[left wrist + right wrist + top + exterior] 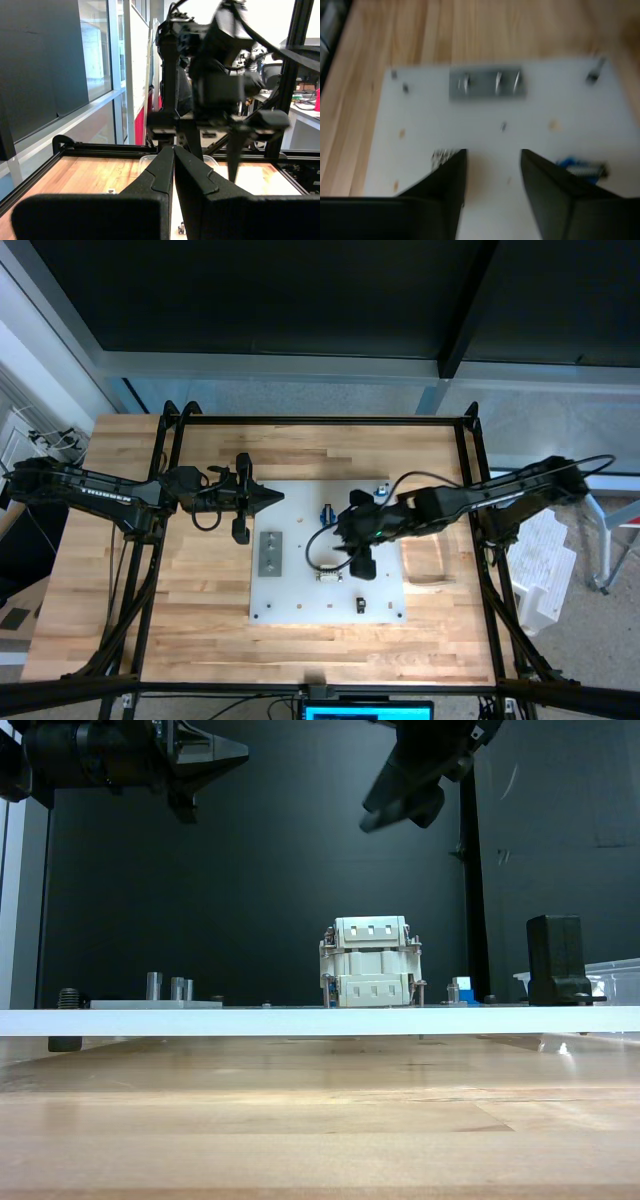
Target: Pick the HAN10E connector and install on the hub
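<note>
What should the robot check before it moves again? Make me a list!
1. The right gripper is open and empty: ok.
2. The HAN10E connector sits on the hub, level in the low view: ok.
3. The connector is pushed fully home: cannot tell.
4. The right gripper hangs well above the connector: ok.
5. The left gripper is shut, high at the left, away from the connector: ok.

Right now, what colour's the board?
Board white, best in high view; left gripper over its left edge, right gripper over its middle.
</note>
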